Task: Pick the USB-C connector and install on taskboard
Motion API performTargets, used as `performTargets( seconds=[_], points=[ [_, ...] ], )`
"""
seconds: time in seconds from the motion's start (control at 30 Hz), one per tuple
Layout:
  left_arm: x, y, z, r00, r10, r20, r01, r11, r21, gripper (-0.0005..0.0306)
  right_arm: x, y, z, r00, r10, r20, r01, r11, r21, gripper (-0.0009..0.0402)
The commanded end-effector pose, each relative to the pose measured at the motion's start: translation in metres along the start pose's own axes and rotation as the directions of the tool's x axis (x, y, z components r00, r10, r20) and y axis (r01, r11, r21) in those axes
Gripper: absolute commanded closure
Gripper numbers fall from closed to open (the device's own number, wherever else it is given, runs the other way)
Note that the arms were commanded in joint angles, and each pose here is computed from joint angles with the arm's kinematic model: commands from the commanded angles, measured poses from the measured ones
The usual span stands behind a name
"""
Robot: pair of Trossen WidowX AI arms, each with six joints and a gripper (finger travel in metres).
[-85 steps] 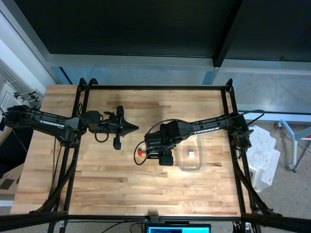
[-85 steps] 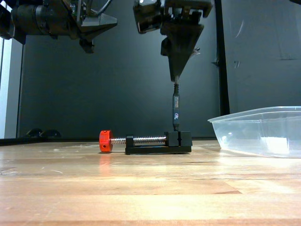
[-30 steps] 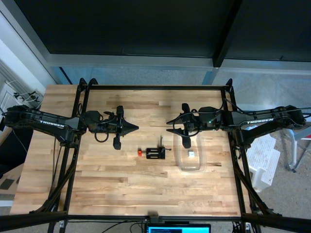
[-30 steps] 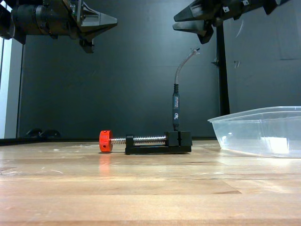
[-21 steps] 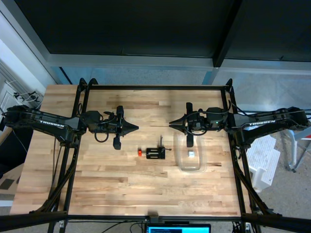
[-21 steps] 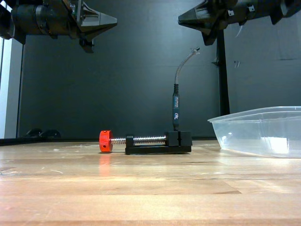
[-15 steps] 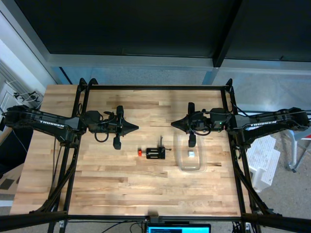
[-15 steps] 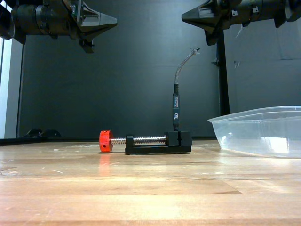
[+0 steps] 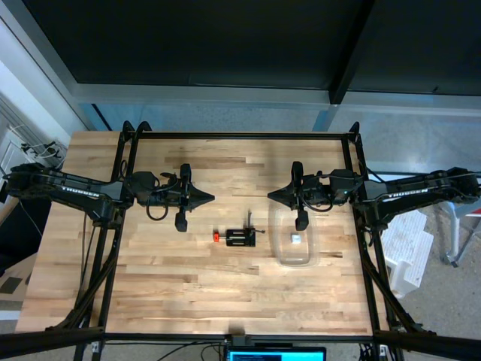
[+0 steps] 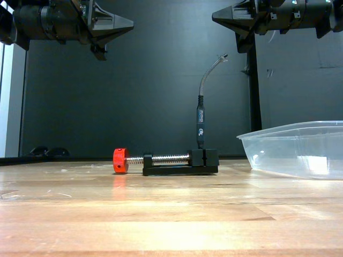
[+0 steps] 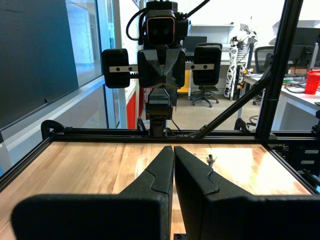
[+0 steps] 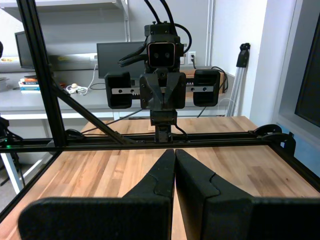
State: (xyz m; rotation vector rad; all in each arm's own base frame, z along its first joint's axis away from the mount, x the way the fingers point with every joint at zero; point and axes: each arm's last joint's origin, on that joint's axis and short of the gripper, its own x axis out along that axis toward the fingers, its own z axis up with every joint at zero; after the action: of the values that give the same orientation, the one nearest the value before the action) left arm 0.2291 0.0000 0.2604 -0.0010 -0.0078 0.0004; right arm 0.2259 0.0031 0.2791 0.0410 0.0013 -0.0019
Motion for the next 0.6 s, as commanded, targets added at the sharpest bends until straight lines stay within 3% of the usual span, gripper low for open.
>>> performTargets(
  seconds=[0.03,0.17,0.6],
  points=[
    [0.0001,0.0,0.0,1.0,0.0,0.0,0.0,1.0,0.0,0.03,-0.0003,0.0006,0.0002,1.0,0.02,0.024,-0.02,1.0,-0.006,0.0393],
    [0.0001,0.0001,0.0001,1.0,0.0,0.0,0.0,1.0,0.0,0.03,-0.0011,-0.0007,-0.0031,1.0,-0.015,0.027,0.015,1.0,-0.004,0.0393],
    [0.0001,0.0,0.0001,1.0,0.0,0.0,0.0,1.0,0.0,0.03,-0.0015,-0.001,-0.0086,1.0,-0.015,0.01,0.015,1.0,0.004,0.0393]
  ],
)
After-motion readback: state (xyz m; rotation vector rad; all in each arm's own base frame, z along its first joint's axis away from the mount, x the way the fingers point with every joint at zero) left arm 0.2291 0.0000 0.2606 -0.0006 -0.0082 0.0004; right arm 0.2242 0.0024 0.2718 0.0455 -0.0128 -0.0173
